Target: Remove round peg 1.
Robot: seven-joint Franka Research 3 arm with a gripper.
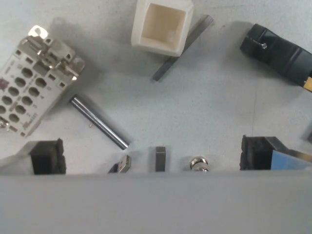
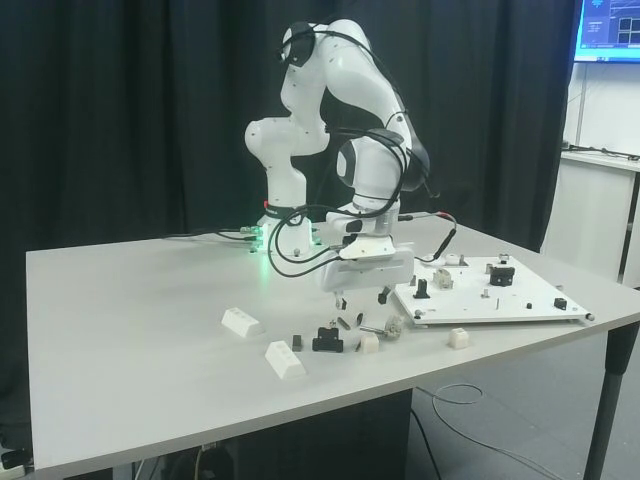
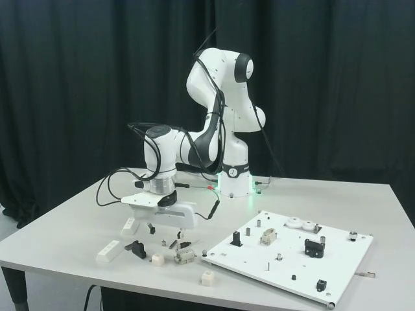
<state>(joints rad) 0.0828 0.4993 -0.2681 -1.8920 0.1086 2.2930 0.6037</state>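
A grey metal round peg [image 1: 97, 122] lies flat on the table, in the wrist view, free of the board. My gripper [image 1: 151, 156] hangs a little above the table with its black fingers [image 1: 46, 156] wide apart and nothing held between them. The peg lies just off the gap, nearer one finger. In the room views the gripper [image 2: 362, 299] [image 3: 165, 230] hovers over the scattered parts beside the white board [image 2: 500, 295] [image 3: 285, 259].
Around the peg lie a white multi-pin connector [image 1: 36, 80], a white hollow cube [image 1: 161, 27], a flat grey bar [image 1: 183, 48], a black part [image 1: 280, 51], a small square peg [image 1: 160, 158] and a short metal stud [image 1: 199, 163]. Two white blocks [image 2: 285, 360] lie near the table's front.
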